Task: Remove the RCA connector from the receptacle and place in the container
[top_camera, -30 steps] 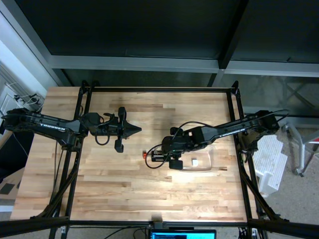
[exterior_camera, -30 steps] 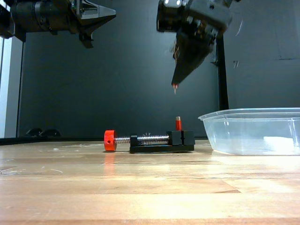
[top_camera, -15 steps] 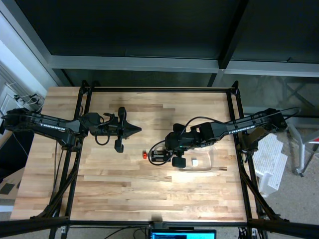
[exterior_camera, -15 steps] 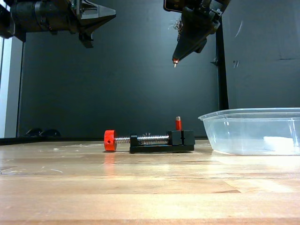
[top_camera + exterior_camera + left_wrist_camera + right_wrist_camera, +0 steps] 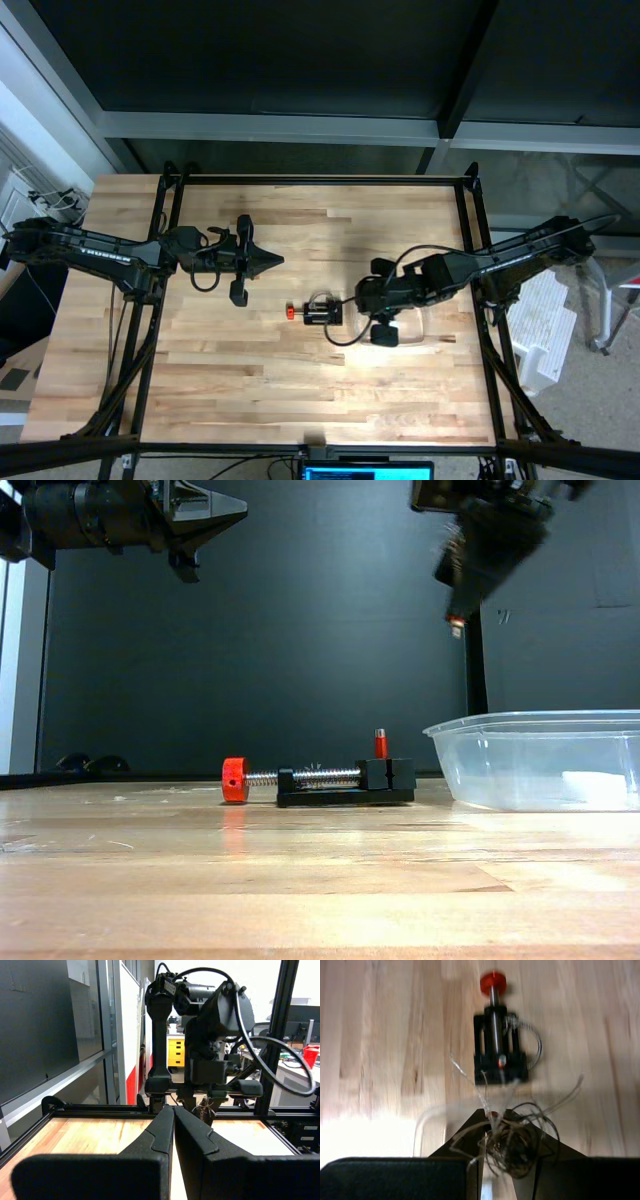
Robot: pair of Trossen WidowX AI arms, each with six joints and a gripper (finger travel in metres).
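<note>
Removal step done, by look of it: connector (image 5: 455,627) out of receptacle (image 5: 345,780), pinched in closed right hand (image 5: 460,605), high above worktop (image 5: 200,880). Probably with loose wires (image 5: 520,1150) trailing, view blurred there. Receptacle alone on worktop, near container (image 5: 540,765), red stub (image 5: 380,743) upright on it. Left to do: move fully over container, lower, release. Right hand about over container edge nearest receptacle, not inside. Left hand (image 5: 174,1122) parked high at left, closed tight, holding nothing.

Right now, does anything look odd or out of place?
Yes: loose wire strands splay from the RCA connector pinched in the right gripper, high above the container rim. Left gripper hangs shut over the table's left side.
</note>
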